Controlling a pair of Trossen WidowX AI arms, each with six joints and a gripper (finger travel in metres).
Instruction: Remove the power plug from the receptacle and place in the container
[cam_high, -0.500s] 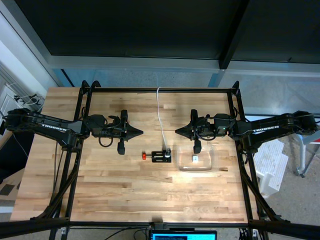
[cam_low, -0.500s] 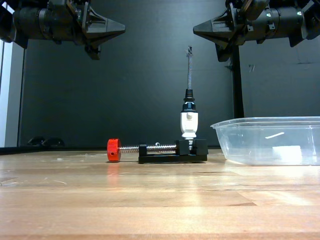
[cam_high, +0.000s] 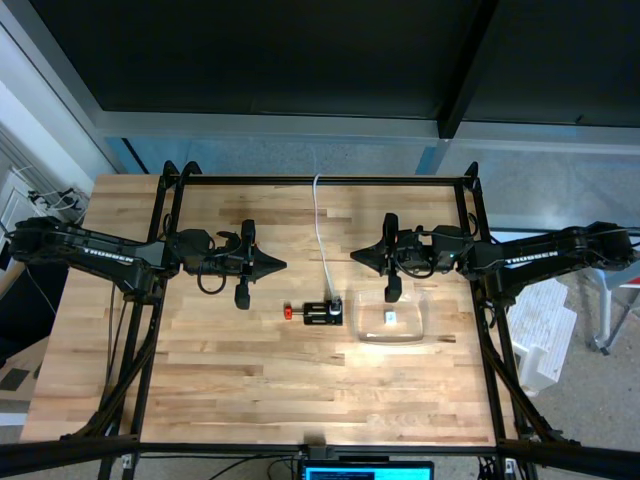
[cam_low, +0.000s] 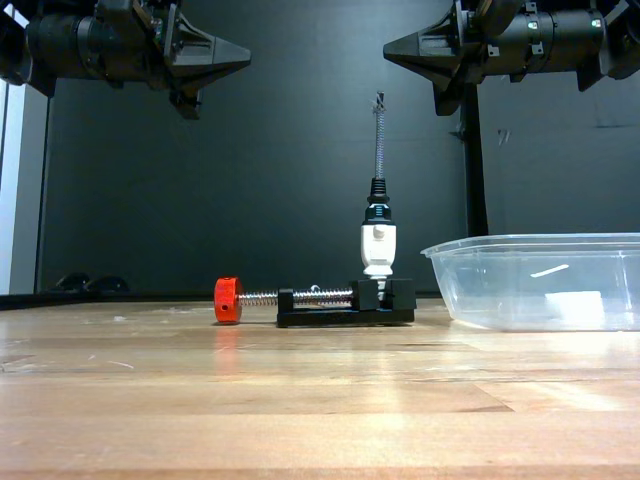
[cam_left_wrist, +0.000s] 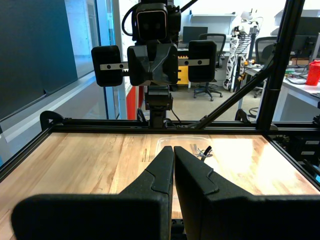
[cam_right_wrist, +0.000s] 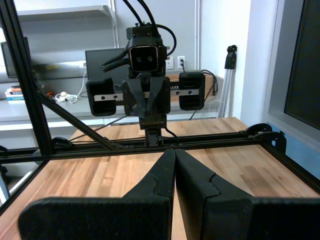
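The power plug (cam_low: 370, 289) is barely made out: only in the low view is a dark body seen beneath the white socket (cam_low: 378, 244), and it is not easily told apart from the black vise (cam_low: 345, 303) that clamps it. From above, plug and socket (cam_high: 337, 302) are merged into one small speck at the vise's right end, and the prongs are hidden altogether. The white cord (cam_high: 322, 232) is followed away across the table (cam_high: 200, 390) to its far edge. The clear tray (cam_high: 412, 335) is set just right of the vise, apart from it, and is cut off at the low view's right edge; its white label (cam_high: 390, 317) is seen, though nothing on it can be read. In the left wrist view much of the tray is covered by the fingers. The left gripper (cam_high: 283, 265) is held high over the table left of the vise, its jaws pressed together with nothing between them. The right gripper (cam_high: 353, 260) is held high to the right, above the tray's far-left corner, jaws likewise closed on nothing. Against half a second ago, the right gripper's tip is found slightly higher and more level in the low view; the left gripper, the plug and the tray are unchanged.
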